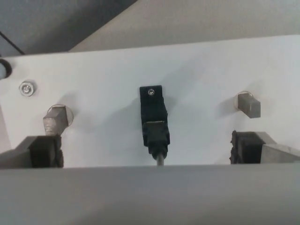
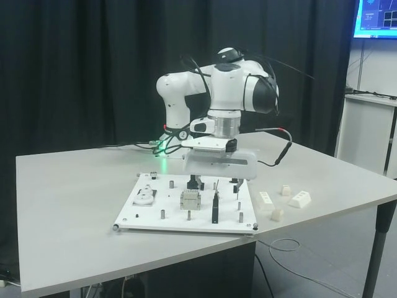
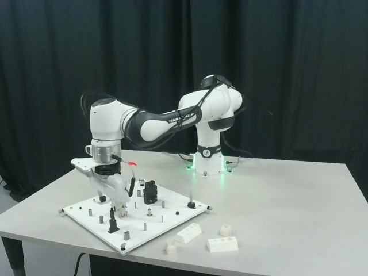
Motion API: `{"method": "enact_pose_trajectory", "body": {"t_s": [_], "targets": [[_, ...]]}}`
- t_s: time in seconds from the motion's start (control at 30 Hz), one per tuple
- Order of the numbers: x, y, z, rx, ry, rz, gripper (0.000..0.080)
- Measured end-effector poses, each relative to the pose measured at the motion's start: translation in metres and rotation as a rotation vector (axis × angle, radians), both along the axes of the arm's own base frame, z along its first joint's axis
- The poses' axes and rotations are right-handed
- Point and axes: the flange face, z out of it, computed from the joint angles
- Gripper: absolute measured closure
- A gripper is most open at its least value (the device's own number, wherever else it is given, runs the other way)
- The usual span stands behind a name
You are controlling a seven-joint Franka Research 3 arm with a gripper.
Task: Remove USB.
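Directly between the wide claw point(image 1: 145, 151) fingertips, black USB plug point(image 1: 153, 123), untouched.

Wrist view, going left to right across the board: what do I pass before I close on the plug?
Screw → grey peg → black USB plug, centred between the open fingers → second grey peg, all on the white board.

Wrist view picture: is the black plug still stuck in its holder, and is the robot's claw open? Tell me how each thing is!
Black USB plug: seated in its holder, not gripped.
Black plug holder: screwed onto the board, plug in it.
Two-finger gripper: open, one finger on each side of the plug, not touching.
White board: lying flat on the grey table.
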Motion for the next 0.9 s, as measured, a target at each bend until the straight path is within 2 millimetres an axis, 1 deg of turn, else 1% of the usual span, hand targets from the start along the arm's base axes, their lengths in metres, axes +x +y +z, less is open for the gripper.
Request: {"method": "enact_pose_trajectory", "body": {"t_s": [0.73, 0.77, 0.9], "targets": [[0.0015, 0.0008, -0.0072, -0.019, 0.013, 0.035, 0.0003], [0.0015, 0.0009, -0.0076, -0.019, 0.014, 0.036, 0.0102], [0.0011, 0.0011, -0.0088, -0.02, 0.02, 0.038, 0.0102]]}}
